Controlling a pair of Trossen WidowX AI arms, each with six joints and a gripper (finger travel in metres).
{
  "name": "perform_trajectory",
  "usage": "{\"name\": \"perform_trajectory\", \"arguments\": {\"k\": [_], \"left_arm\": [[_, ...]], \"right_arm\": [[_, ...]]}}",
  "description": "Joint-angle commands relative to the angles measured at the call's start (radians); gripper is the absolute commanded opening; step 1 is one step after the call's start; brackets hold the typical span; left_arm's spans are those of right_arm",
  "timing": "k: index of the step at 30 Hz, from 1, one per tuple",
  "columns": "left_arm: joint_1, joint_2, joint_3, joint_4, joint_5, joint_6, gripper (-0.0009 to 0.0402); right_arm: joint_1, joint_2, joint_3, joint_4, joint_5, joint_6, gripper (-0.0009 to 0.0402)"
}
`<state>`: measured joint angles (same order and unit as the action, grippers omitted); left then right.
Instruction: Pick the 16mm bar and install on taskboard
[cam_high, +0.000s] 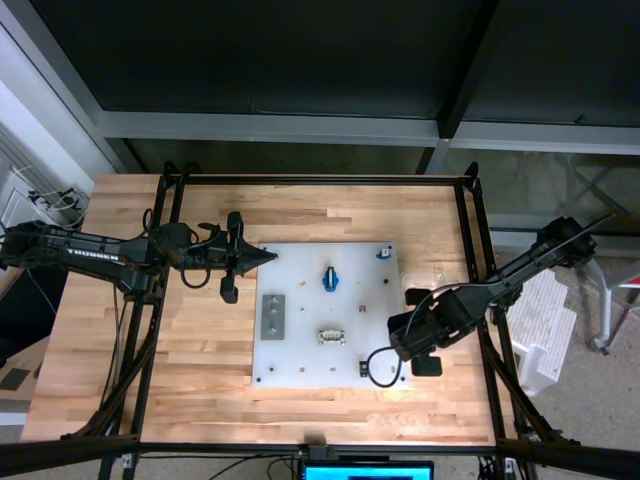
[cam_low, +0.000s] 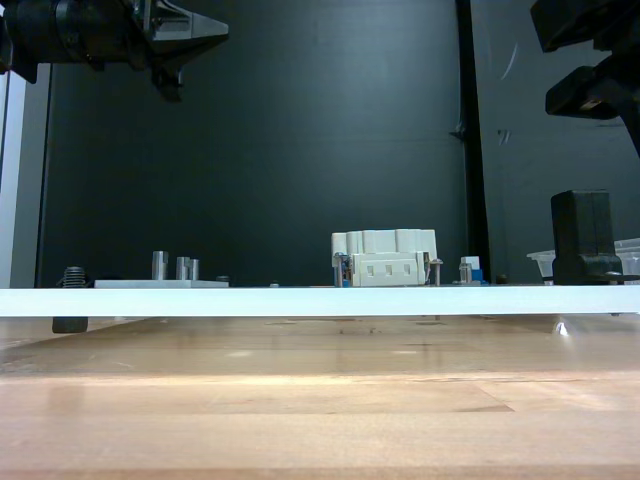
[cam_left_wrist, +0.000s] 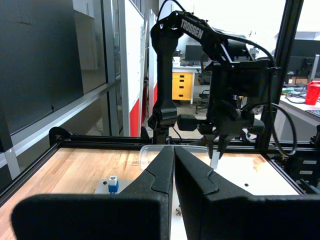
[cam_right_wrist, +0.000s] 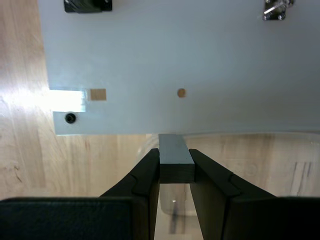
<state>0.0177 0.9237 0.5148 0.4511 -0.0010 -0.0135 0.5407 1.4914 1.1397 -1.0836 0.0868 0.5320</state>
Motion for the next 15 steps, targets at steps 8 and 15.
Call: {"name": "perform_trajectory", "arguments": {"k": [8,15], "left_arm": [[0.0,0.0,0.0,0.0,0.0,0.0,0.0],[0.0,0.0,0.0,0.0,0.0,0.0,0.0]], "right_arm": [[0.05,0.067,0.049,0.014,0.026,0.048,0.0023],[0.074,0.108,0.064,0.047,0.025,0.068,0.0023]]}}
